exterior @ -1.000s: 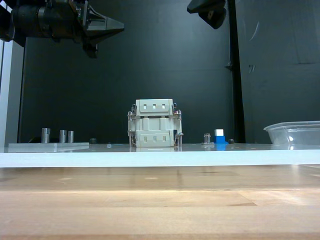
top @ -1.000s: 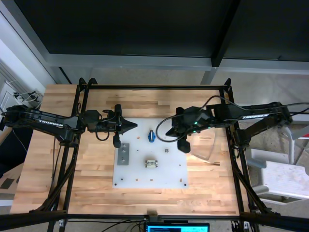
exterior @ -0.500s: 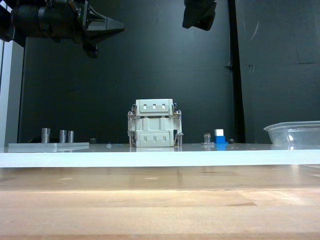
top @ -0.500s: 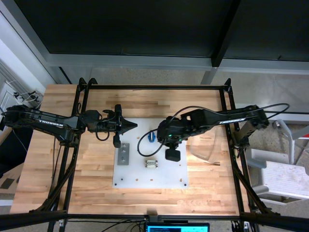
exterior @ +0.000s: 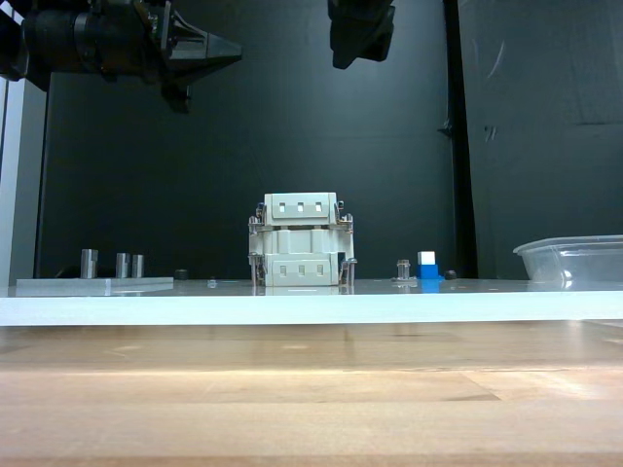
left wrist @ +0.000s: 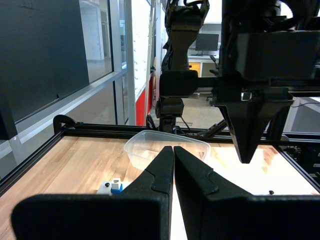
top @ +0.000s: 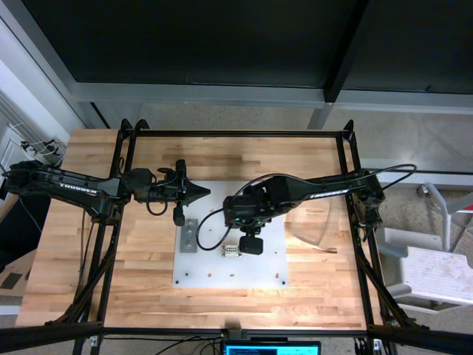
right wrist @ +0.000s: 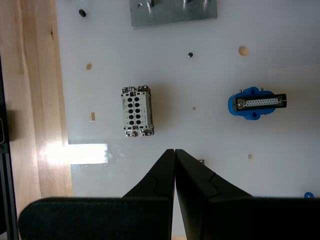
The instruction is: Remove the HAN10-E connector and place it in the container
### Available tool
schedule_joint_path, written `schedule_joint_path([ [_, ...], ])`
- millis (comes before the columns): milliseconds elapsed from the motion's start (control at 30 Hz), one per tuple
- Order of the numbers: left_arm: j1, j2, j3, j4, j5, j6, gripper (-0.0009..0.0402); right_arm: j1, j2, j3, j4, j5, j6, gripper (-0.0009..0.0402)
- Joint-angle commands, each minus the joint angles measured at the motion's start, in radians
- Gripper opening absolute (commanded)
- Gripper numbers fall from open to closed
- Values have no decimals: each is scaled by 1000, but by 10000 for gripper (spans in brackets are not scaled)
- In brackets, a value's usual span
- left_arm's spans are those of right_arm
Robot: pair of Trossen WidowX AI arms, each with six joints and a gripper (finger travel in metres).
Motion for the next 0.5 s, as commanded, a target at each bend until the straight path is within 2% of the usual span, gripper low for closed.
schedule_joint_path([
  [33, 0, 0, 0, 0, 0, 0, 0, 5, 56, 73, -46, -1, -8, 0],
  [333, 0, 0, 0, 0, 0, 0, 0, 17, 158, 170, -69, -2, -26, 5],
  [500, 0, 0, 0, 0, 0, 0, 0, 24, 188, 170, -68, -35, -26, 42],
])
